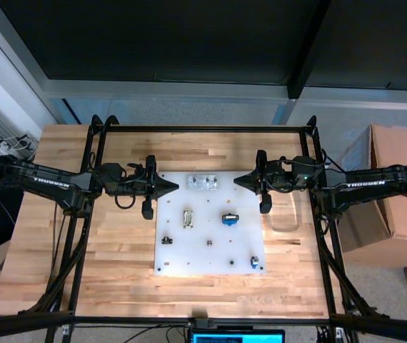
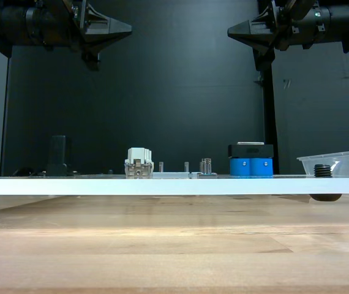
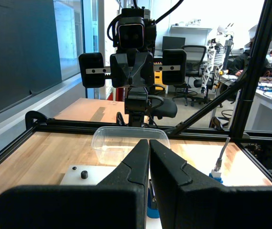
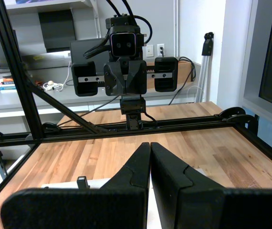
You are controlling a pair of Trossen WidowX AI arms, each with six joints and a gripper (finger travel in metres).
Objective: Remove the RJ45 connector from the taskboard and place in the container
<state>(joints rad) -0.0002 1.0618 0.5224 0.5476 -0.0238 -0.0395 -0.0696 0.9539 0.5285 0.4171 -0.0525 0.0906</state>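
Nearest me, at the near right corner of the white task board (image 1: 189,261), the RJ45 connector (image 1: 255,262) stands upright in its blue seat. Nothing is gripping it. The left wrist view shows it (image 3: 218,164) as a grey stub rising from that blue base.

A little further in, 2 parts sit apart near the board's middle: a pale connector block (image 1: 187,219) and a blue block with a black top (image 1: 230,219). The clear container (image 1: 290,230) lies open side up on the wooden table (image 1: 118,271), just beside the board's right edge.

Beyond these, both arms hang high above the board, as the low view makes plain. The left gripper (image 1: 175,187) is over the board's far left edge, its fingers (image 3: 136,160) pressed together with only a thin slit between them, holding nothing. The right gripper (image 1: 236,180) is over the far right part, its fingers (image 4: 137,164) likewise drawn together and holding nothing. Their tips point at each other, well apart. On the board below that gap, near its far edge, sits a small clear part (image 1: 205,184).
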